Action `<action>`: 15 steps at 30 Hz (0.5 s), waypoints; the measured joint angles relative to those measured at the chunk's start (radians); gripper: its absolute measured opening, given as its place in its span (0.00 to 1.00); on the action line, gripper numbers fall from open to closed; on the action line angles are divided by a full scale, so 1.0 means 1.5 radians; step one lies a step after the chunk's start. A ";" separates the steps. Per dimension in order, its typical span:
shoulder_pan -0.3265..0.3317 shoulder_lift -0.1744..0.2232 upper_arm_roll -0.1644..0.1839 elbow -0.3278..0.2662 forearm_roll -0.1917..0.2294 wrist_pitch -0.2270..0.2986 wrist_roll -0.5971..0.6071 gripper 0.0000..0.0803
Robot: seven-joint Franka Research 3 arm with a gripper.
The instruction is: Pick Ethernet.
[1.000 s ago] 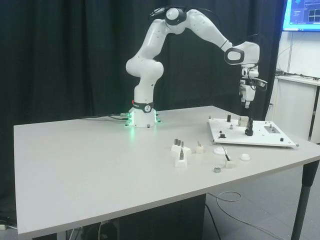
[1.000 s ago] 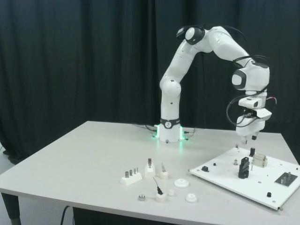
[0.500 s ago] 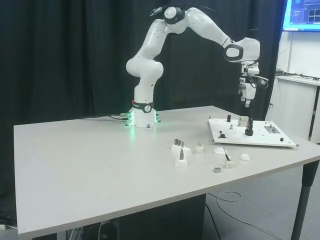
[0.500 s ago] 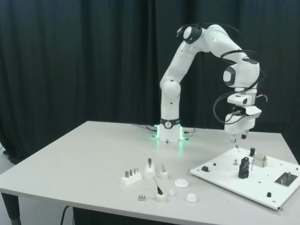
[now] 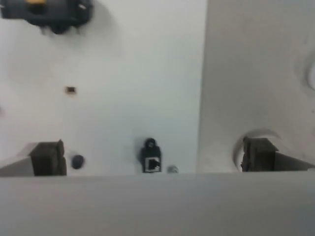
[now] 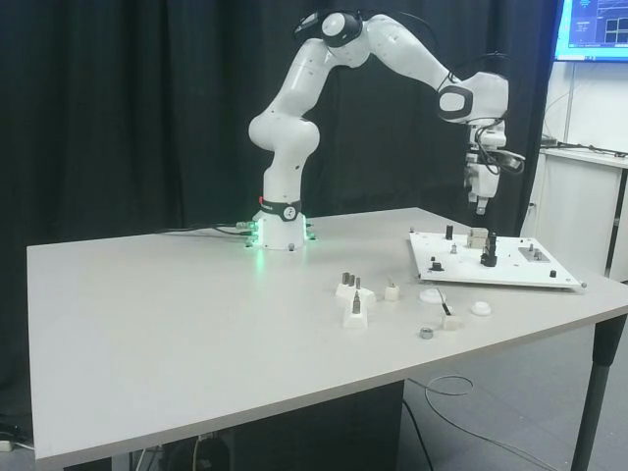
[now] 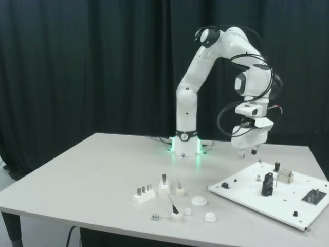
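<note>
Gripper [image 7: 247, 151] high above white board [image 7: 288, 198], fingers spread wide, holding nothing. Ethernet socket [image 5: 151, 159]: small black block, square port facing up, round knob on one end. Sits on board close to board edge, between both fingertips in wrist view. Board lies on grey table [image 6: 177, 304].

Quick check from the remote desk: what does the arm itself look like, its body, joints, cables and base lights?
The arm is glossy white with rounded links and grey-black joint caps. Black cables loop from the wrist to the gripper. A green light ring glows at its base on the grey table.
</note>
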 joint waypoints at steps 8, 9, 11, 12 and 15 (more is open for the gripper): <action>-0.030 0.009 -0.005 -0.006 0.000 0.000 -0.030 1.00; -0.033 0.010 -0.007 -0.007 0.000 0.000 -0.030 1.00; -0.038 0.012 -0.010 -0.011 0.001 0.000 -0.030 1.00; -0.040 0.012 -0.012 -0.013 0.001 0.000 -0.030 1.00; -0.044 0.012 -0.019 -0.019 0.001 0.000 -0.033 1.00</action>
